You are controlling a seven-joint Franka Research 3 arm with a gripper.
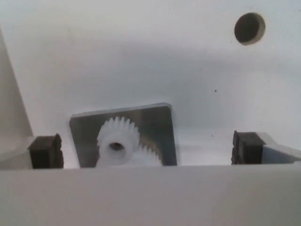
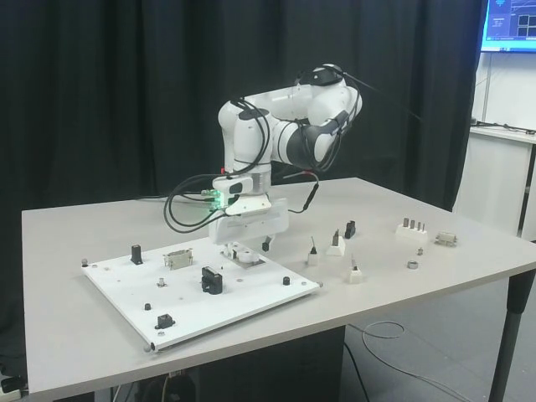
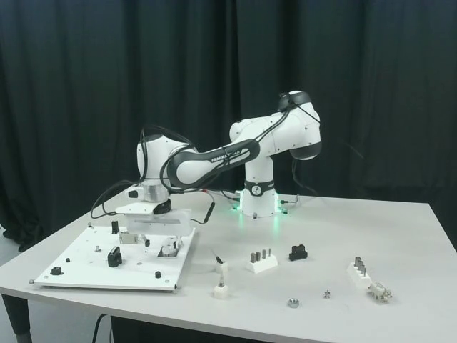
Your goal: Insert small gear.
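A grey metal plate [image 1: 157, 125] lies on the white board [image 1: 141, 61] directly under my gripper [image 1: 146, 149]. On the plate sits a white gear [image 1: 117, 138] with a central hole. A second white gear [image 1: 149, 155] meshes with it and is partly hidden by the gripper body. The black pads [image 1: 45, 151] stand wide apart on either side of the plate, open, with nothing held. In the first room view the gripper [image 2: 245, 243] hovers just above the gear plate [image 2: 249, 255] at the board's far edge. The second room view shows the gripper [image 3: 169, 239] low over the plate [image 3: 170, 250].
The white board [image 2: 243, 295] carries black fixtures [image 2: 211, 280] and a grey connector [image 2: 177, 259]. A round hole [image 1: 249, 28] is in the board near the plate. On the grey table stand white holders [image 2: 336, 246], a peg block [image 2: 410, 229] and small metal parts [image 2: 413, 264].
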